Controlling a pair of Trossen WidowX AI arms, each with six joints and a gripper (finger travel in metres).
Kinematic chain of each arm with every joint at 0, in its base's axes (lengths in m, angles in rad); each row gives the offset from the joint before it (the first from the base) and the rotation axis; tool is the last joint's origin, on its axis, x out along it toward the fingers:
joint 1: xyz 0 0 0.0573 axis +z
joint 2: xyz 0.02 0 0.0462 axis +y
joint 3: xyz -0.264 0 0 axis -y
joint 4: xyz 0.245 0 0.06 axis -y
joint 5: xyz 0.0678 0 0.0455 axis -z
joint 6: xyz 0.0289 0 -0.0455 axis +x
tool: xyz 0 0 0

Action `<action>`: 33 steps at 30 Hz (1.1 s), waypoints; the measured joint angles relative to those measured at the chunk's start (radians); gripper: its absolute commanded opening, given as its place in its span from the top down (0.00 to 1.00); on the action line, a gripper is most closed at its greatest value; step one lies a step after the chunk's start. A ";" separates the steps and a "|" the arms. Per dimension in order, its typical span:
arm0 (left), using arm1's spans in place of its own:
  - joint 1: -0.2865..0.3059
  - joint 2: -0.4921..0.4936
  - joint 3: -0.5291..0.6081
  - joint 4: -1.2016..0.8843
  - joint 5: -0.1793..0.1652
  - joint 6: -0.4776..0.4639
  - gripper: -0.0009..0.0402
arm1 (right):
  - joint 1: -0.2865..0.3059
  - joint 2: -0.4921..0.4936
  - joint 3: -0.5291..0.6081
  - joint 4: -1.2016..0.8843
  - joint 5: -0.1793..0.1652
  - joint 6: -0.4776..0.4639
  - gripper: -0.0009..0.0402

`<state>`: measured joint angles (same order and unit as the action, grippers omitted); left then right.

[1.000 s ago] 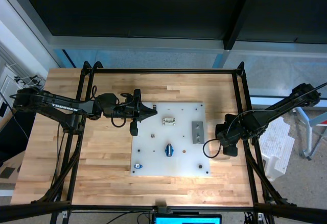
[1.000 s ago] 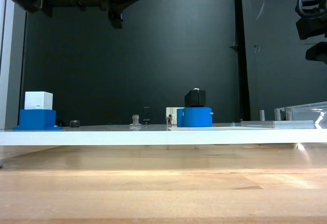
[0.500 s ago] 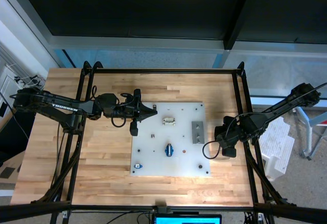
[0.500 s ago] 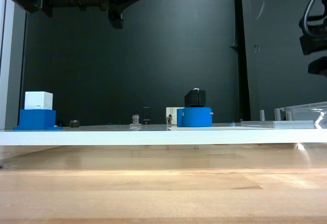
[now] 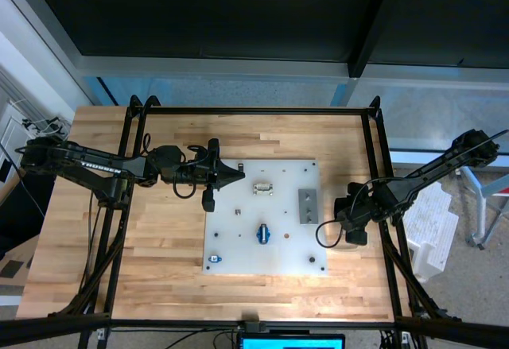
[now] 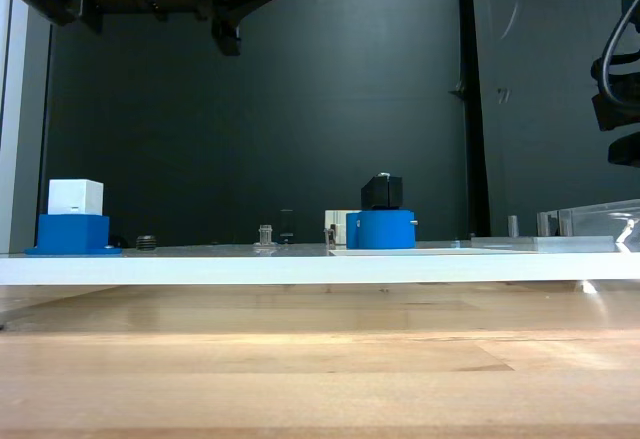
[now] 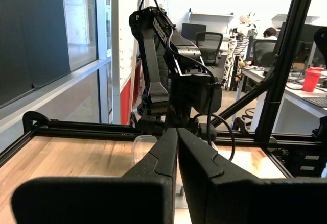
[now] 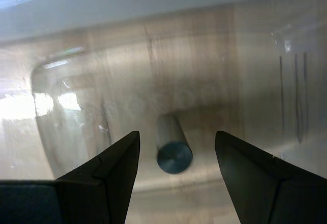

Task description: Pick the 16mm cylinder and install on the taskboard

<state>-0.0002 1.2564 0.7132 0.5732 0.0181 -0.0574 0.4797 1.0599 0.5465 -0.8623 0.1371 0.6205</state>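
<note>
Taskboard (image 5: 278, 257): white square plate, central on the wooden table (image 5: 143, 269), bearing a blue fitting (image 5: 262, 234), a grey metal block (image 5: 307, 204) and a silver connector (image 5: 262, 188). Right gripper (image 5: 351, 226): just off the board's right edge, pointed down into the clear plastic tray (image 8: 61, 96), jaws parted, holding nothing. 16mm cylinder (image 8: 172, 145): on its side on the tray floor, directly ahead of the jaws and between the two fingers, touching neither. Its long axis runs roughly along the gripper's line of sight, one end face turned to the camera, so a finger stands off each round flank. The right arm is much the nearer, and the likely step is to descend and close. Left gripper (image 5: 235, 174): farther back, high over the board's far-left corner, jaws pressed together, empty, well apart from the cylinder. Writing: white lettering on the left arm (image 5: 99, 170), apparently TROSSEN; nothing else legible.
</note>
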 measured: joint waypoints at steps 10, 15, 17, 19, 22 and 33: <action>0.000 0.000 0.000 0.000 0.000 0.000 0.98 | 0.001 0.000 0.000 0.015 -0.002 0.001 0.55; 0.000 0.000 0.000 0.000 0.000 0.000 0.98 | 0.001 0.000 0.000 0.009 -0.006 0.001 0.59; 0.000 0.000 0.000 0.000 0.000 0.000 0.98 | 0.001 0.000 0.000 0.008 -0.007 0.001 0.60; 0.000 0.000 0.000 0.000 0.000 0.000 0.98 | 0.001 0.000 0.000 0.008 -0.007 0.001 0.62; 0.000 0.000 0.000 0.000 0.000 0.000 0.98 | 0.001 0.000 0.000 0.008 -0.007 0.001 0.64; 0.000 0.000 0.000 0.000 0.000 0.000 0.98 | 0.003 0.000 0.000 0.007 -0.007 0.001 0.77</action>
<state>-0.0002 1.2564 0.7132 0.5728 0.0185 -0.0574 0.4824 1.0599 0.5461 -0.8555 0.1303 0.6212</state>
